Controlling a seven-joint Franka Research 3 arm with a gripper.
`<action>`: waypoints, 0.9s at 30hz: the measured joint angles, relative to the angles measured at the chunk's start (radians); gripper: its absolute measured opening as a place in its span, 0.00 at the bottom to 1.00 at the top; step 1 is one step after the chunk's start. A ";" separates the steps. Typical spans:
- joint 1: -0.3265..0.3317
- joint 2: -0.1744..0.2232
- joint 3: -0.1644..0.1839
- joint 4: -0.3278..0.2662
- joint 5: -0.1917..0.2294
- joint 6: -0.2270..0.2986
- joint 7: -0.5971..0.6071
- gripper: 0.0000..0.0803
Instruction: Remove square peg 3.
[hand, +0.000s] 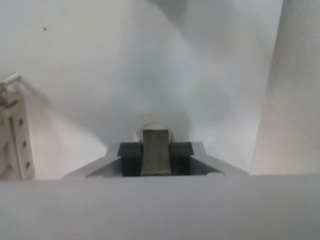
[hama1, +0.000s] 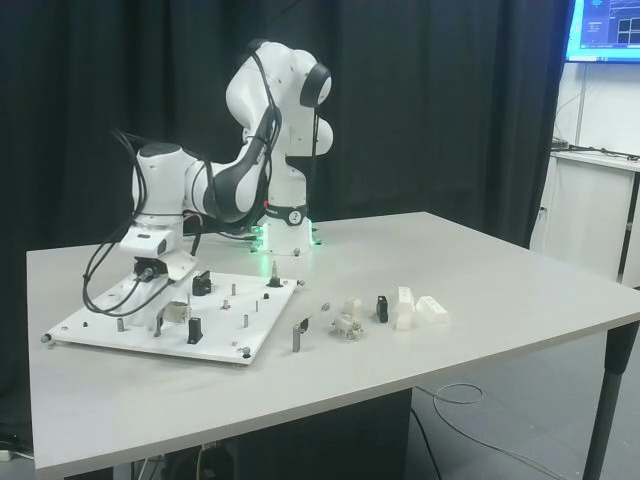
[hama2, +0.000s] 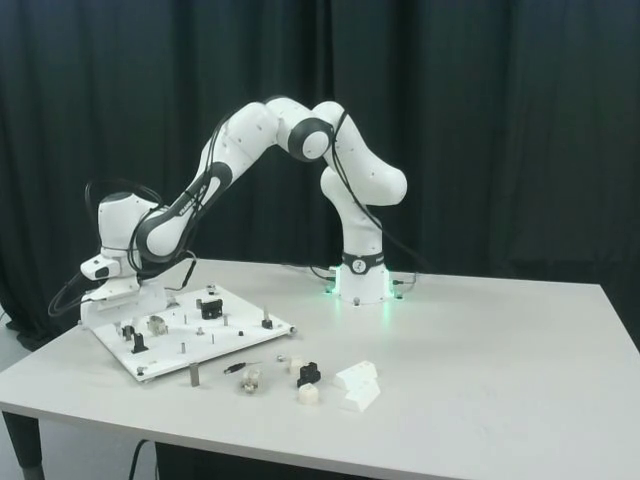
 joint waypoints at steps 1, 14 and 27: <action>0.000 -0.004 -0.001 0.000 0.000 -0.004 0.000 0.14; 0.004 -0.070 -0.015 0.000 -0.005 -0.072 0.000 0.14; 0.004 -0.086 -0.020 0.000 -0.007 -0.083 0.000 0.14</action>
